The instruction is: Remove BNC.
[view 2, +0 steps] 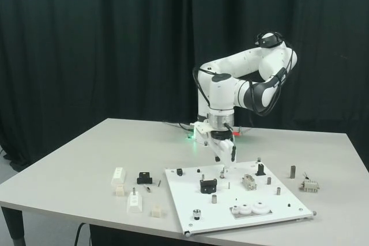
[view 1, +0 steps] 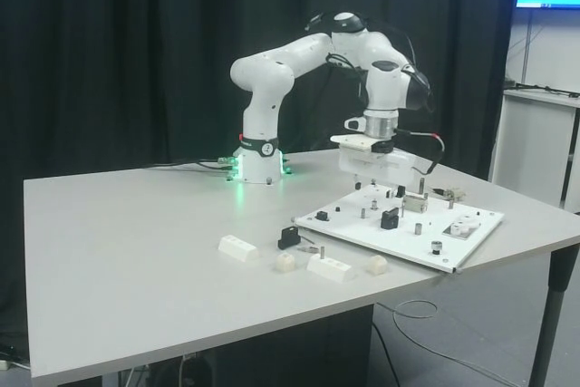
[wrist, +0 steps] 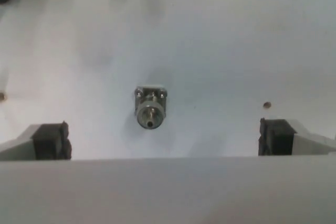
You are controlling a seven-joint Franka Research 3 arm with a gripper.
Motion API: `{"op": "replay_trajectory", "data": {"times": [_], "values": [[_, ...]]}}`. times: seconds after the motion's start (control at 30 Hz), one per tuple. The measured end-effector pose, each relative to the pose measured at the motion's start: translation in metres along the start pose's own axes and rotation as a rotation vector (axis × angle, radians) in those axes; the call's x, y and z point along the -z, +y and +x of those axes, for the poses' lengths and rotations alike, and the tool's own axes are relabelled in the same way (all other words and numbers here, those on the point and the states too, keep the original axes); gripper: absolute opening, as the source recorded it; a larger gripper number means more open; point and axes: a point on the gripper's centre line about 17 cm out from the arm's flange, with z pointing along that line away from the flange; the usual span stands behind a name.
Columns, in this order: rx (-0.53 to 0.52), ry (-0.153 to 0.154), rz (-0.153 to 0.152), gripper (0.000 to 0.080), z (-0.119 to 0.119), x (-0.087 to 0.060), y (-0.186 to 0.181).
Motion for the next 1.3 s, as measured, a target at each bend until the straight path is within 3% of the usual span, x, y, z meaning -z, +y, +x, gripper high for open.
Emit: {"op": "replay_trajectory", "data": {"times": [0.27,0.73,1.3], "values": [[-0.038,0.019,-0.001,0.0800,0.005,-0.006,0.002],[-0.009,-0.004,0.027,0.0800,-0.001,-0.015,0.001],[0.011,-0.015,0.022,0.0800,-0.013,-0.028,0.002]]}}
